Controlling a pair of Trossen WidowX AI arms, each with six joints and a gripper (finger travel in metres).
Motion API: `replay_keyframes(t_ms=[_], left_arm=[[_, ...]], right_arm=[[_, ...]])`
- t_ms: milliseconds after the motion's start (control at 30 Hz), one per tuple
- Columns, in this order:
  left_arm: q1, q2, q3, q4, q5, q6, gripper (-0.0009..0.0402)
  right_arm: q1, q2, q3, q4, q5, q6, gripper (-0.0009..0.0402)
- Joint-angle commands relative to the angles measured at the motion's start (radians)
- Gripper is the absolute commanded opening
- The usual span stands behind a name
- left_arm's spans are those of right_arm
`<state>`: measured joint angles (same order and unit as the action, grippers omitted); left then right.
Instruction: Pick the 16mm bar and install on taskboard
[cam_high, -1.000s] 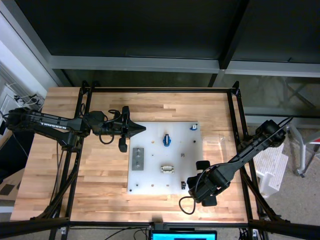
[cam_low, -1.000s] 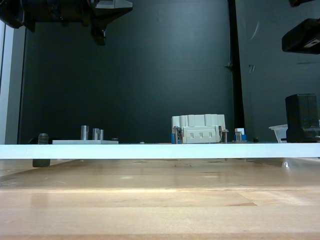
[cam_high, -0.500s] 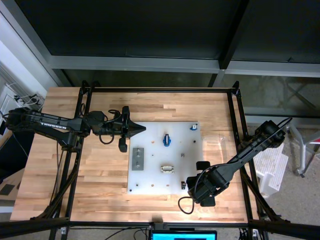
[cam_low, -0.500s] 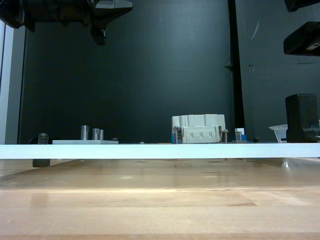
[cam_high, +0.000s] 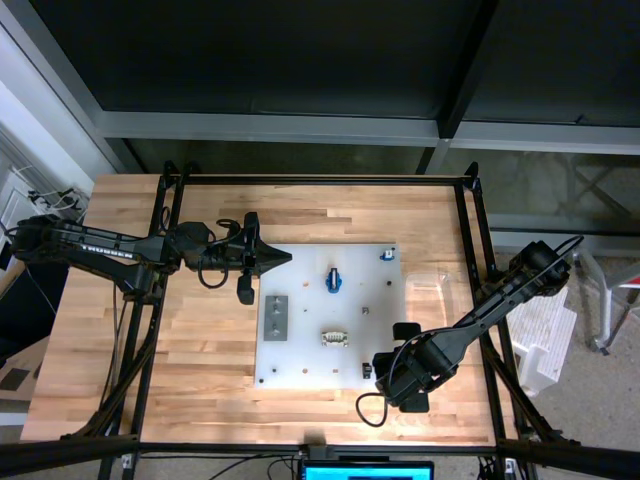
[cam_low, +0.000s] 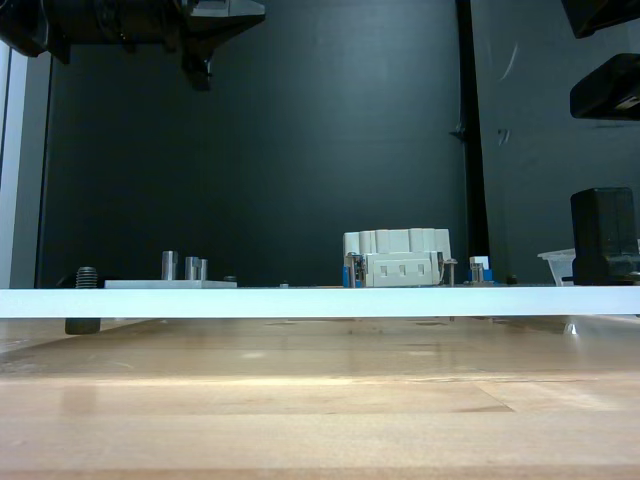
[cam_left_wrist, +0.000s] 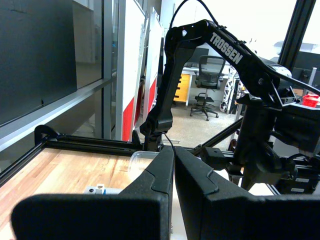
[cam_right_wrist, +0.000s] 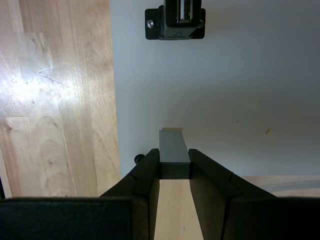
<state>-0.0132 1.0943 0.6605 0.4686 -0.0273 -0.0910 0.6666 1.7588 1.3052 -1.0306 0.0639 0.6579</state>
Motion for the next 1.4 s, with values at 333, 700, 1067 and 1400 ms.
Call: replay_keyframes(t_ms=[333,700,1067,1400], left_arm=[[0.0,0.0,0.0,0.0,0.0,0.0,0.0],[0.0,0.0,0.0,0.0,0.0,0.0,0.0],[0.0,0.0,0.0,0.0,0.0,0.0,0.0],[0.0,0.0,0.0,0.0,0.0,0.0,0.0]], right_arm=[[0.0,0.0,-0.002,0.001,0.019,0.0,0.0],[0.0,0.0,-0.003,0.0,0.013,-0.001,0.0],[0.001,0.0,-0.008,0.006,0.013,0.0,0.0],[0.001,0.0,-0.03,0.033,0.014,0.0,0.0]])
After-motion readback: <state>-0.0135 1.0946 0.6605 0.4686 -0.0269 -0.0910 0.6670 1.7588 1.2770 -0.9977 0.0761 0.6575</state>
